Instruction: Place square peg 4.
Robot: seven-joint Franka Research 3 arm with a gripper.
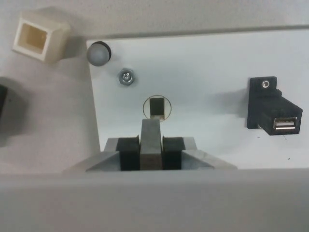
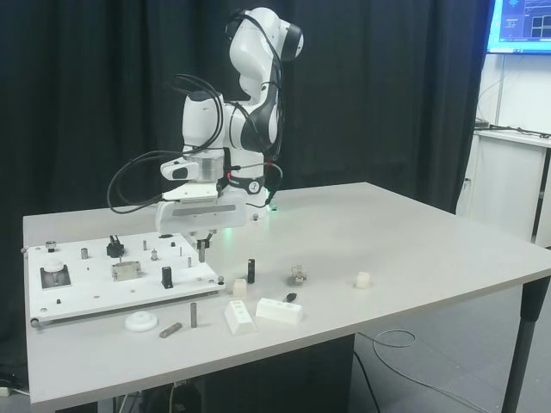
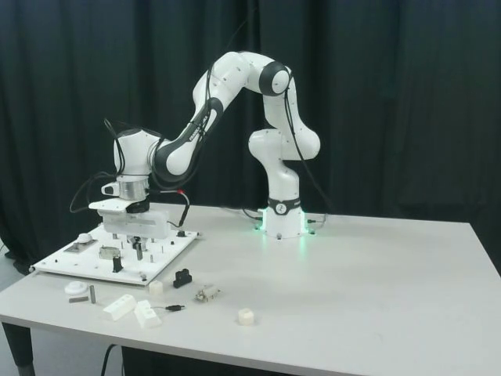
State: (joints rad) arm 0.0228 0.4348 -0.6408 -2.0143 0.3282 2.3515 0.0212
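the jaws are clamped on the square peg [image 1: 151, 145], a grey bar pinched between the two black pads [image 1: 127, 152], one on each flank. in the wrist view the peg's free end points at a round recess with a square hole [image 1: 157, 107] cut in the white board [image 1: 207, 145], and sits just at the recess's near rim; whether the tip has entered cannot be told. on the board, a small grey nut [image 1: 126, 77] lies at about 11 o'clock from the hole, a grey round knob [image 1: 99, 52] farther out at the board's corner, and a black usb socket block [image 1: 273, 112] stands well apart at 3 o'clock. off the board, on the grey table [image 1: 43, 125], a white hollow cube [image 1: 41, 35] rests past the knob. from the first room view the gripper [image 2: 201, 248] hangs over the board's [image 2: 103, 288] right part with the peg [image 2: 201, 250] upright under it, low above the board. the white arm [image 3: 219, 102] rises from its base [image 3: 283, 219] at the table's far side, bends at the top and reaches down and across to the board [image 3: 70, 266], wrist pointing straight down, the hand's flat body level. loose white blocks [image 2: 263, 311] lie on the table in front of the board.
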